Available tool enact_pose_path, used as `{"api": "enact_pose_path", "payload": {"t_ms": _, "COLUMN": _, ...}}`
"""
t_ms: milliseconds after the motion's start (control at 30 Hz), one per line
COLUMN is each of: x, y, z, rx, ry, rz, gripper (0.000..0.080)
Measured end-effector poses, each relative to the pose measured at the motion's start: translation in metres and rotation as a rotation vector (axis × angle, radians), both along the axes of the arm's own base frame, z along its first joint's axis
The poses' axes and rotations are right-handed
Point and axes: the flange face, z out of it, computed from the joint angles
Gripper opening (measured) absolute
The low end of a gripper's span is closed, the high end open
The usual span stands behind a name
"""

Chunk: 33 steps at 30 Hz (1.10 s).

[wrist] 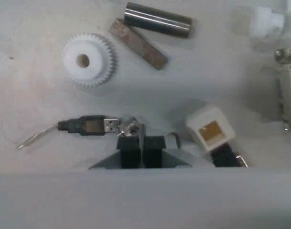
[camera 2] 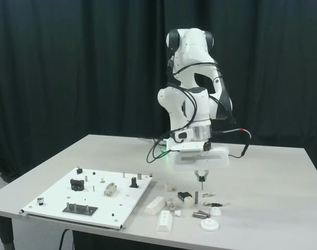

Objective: Place round peg 1.

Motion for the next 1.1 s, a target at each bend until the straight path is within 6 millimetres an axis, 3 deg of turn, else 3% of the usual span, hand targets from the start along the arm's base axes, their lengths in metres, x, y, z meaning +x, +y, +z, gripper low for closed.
{"api": "enact_pose_path", "payload": {"t_ms": 367, "x": 0.007, "y": 0.011, "z": -0.005, "rx": -0.017, "ry": 0.045, "rz": 0.007, "gripper": 0.0015}}
{"api": "enact_pose_path", "payload": {"t_ms": 400, "x": 0.007, "y": 0.012, "z": -0.005, "rx": -0.018, "ry": 0.048, "rz": 0.009, "gripper": 0.0185}}
{"api": "enact_pose_path", "payload": {"t_ms": 667, "x": 0.009, "y": 0.019, "z": -0.004, "rx": -0.023, "ry": 0.059, "rz": 0.022, "gripper": 0.0185}}
{"api": "enact_pose_path", "payload": {"t_ms": 700, "x": 0.009, "y": 0.019, "z": -0.004, "rx": -0.023, "ry": 0.060, "rz": 0.022, "gripper": 0.0716}}
{"api": "enact_pose_path", "payload": {"t_ms": 867, "x": 0.010, "y": 0.021, "z": -0.004, "rx": -0.024, "ry": 0.061, "rz": 0.025, "gripper": 0.0716}}
{"api": "enact_pose_path", "payload": {"t_ms": 900, "x": 0.010, "y": 0.021, "z": -0.004, "rx": -0.025, "ry": 0.062, "rz": 0.026, "gripper": 0.0784}}
{"api": "enact_pose_path", "payload": {"t_ms": 1100, "x": 0.010, "y": 0.022, "z": -0.004, "rx": -0.025, "ry": 0.063, "rz": 0.027, "gripper": 0.0796}}
